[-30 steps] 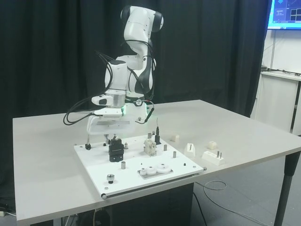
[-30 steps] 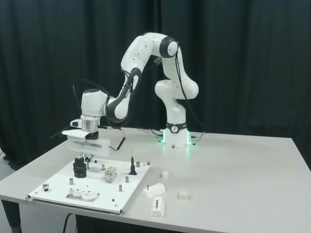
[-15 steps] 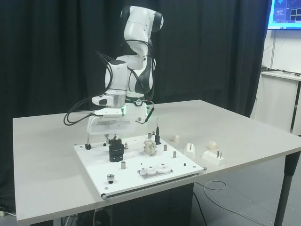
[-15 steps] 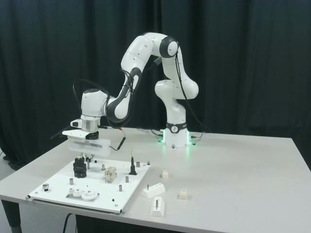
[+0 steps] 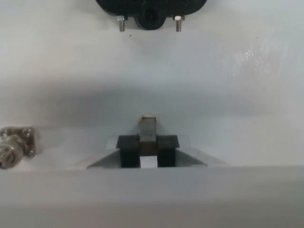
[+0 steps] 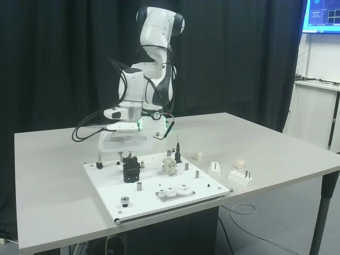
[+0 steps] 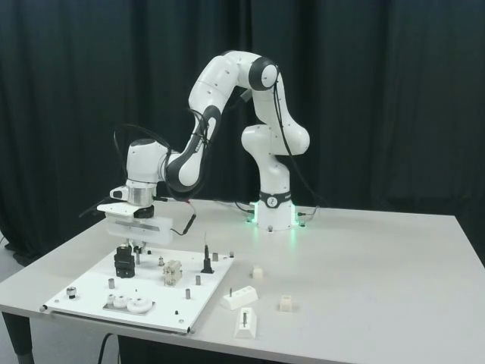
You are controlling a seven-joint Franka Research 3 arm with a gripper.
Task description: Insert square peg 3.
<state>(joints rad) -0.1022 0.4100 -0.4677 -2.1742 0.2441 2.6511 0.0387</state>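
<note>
White board surface fills the wrist view, and against it the gripper (image 5: 148, 154) shows two black fingertips (image 5: 127, 151) pressed against a small square peg (image 5: 148, 135), one on each flat side. The jaws stand only narrowly apart, as wide as the peg, and clearly have hold of it. The peg's lower end sits close to the board, but whether it has entered a hole cannot be told. Beyond the peg lies a black fixture (image 5: 151, 10) with two small screws; off to one side of the peg sits a metal connector (image 5: 15, 147).

From the first room view, the white arm (image 6: 143, 79) reaches down over the far edge of the white assembly board (image 6: 154, 186) on the grey table (image 6: 53, 175). The gripper (image 6: 124, 155) hangs just behind the black block (image 6: 130, 169), low to the board. White gears (image 6: 175, 192) lie near the board's front edge, well apart from the peg.

The second room view shows the gripper (image 7: 133, 244) right beside the same black block (image 7: 124, 261), its fingers nearly at board level.

Judging by this, the peg is picked up and carried to its place; lowering or seating it fully and letting go appear to remain.
</note>
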